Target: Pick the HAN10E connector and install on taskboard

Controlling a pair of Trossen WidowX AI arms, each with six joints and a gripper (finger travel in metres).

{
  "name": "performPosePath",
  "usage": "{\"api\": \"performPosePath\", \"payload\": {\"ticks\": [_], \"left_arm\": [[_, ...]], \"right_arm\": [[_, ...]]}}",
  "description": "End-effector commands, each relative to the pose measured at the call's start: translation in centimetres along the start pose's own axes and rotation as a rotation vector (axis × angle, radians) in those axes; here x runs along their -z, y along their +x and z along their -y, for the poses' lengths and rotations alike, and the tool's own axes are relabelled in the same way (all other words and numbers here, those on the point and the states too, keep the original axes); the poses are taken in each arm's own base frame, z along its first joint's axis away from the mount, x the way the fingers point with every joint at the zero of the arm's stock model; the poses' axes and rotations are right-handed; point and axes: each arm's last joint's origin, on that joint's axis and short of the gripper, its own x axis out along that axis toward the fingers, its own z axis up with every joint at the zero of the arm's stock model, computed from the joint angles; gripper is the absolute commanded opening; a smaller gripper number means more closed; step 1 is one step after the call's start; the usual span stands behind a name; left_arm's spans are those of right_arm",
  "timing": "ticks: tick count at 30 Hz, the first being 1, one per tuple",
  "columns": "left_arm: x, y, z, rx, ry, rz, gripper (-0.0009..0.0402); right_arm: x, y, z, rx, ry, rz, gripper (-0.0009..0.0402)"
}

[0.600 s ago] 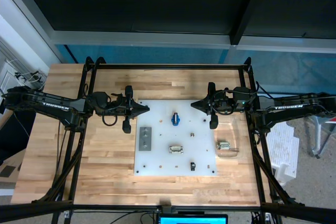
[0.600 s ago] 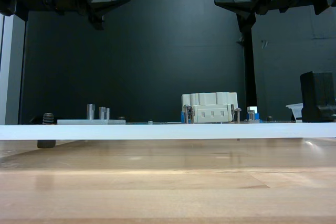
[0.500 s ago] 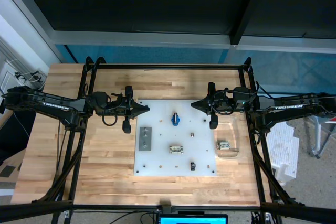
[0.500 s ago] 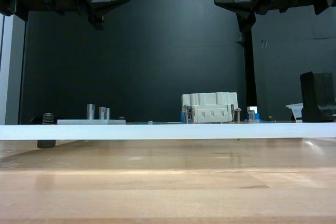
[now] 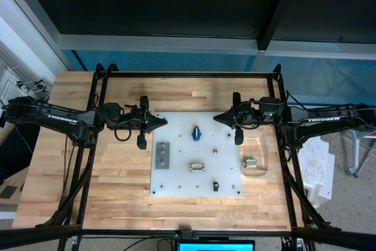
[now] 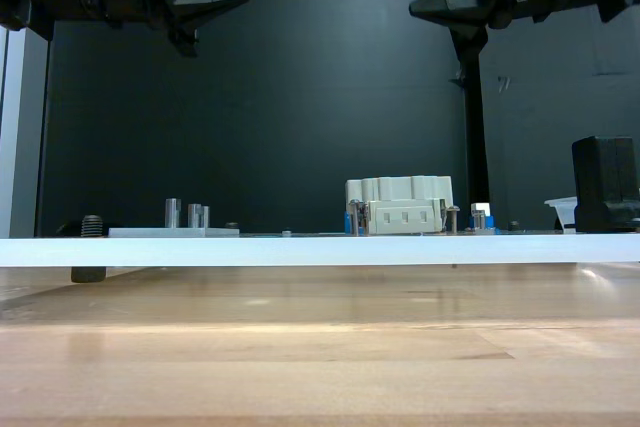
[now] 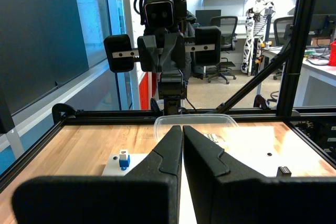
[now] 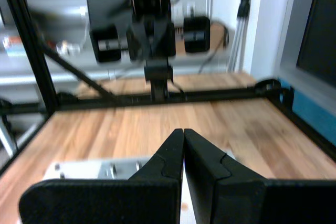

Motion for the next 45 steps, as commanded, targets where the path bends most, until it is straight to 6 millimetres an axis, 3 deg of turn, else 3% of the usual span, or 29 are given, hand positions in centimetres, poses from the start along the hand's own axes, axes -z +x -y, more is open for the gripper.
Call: {"api": "performPosePath", "payload": {"ticks": [1, 21, 35, 45], "left_arm": [[0.0, 0.0, 0.0, 0.000, 0.000, 0.000, 0.0001], [0.0, 0.0, 0.0, 0.000, 0.000, 0.000, 0.0001], [0.0, 0.0, 0.0, 0.000, 0.000, 0.000, 0.0001], [0.0, 0.0, 0.0, 0.000, 0.000, 0.000, 0.0001]], "right_arm": [[-0.6, -0.2, 0.0, 0.004, -0.001, -0.119, 0.0000], [-0.5, -3.5, -0.8, 0.045, 0.041, -0.713, 0.0000], [0.6, -5.6, -2.1, 0.023, 0.055, -0.971, 0.0000], [1.5, -5.7, -4.2, -0.025, 0.042, -1.081, 0.0000]]}}
